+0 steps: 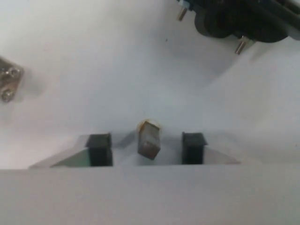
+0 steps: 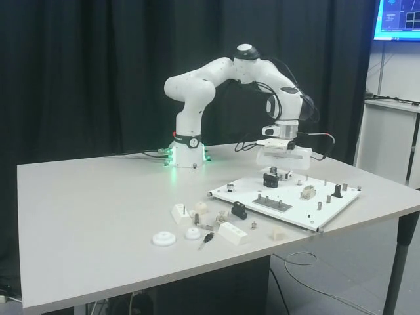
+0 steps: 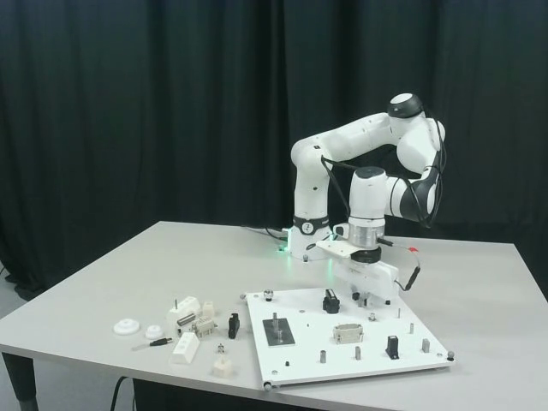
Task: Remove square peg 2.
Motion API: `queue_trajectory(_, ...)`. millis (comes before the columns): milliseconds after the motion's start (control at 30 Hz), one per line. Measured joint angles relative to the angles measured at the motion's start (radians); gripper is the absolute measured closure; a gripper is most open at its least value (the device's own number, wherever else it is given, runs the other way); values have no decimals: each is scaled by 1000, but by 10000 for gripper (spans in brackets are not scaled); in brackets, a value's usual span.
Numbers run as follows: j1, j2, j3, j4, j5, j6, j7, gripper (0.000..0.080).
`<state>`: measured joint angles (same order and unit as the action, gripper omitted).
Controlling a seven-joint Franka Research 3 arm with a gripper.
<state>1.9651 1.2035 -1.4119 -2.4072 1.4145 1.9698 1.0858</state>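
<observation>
In the wrist view a small square metal peg stands on the white board, looking slightly tilted. My gripper is open and low over the board. Its black fingertips flank the peg with a gap on either side, and neither touches it. From the room views, the gripper hangs over the far part of the board. The peg is too small to pick out there.
A black part with metal pins sits close by on the board, seen also as a black part. A metal bracket lies to one side. More pegs and fixtures stand on the board. Loose white parts lie on the grey table.
</observation>
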Motion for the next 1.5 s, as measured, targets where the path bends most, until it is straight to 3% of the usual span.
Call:
queue_trajectory(33, 0, 0, 0, 0, 0, 1, 0, 462)
queue_trajectory(233, -2, 0, 3, -2, 1, 3, 0, 462)
queue_trajectory(267, -2, 0, 3, -2, 1, 3, 0, 656)
queue_trajectory(400, -3, 0, 3, -2, 1, 3, 0, 656)
queue_trajectory(433, -3, 0, 3, -2, 1, 3, 1, 710)
queue_trajectory(933, -3, -1, -3, -3, 4, -1, 13, 710)
queue_trajectory(1500, 11, -9, -58, -15, -15, -44, 13, 712)
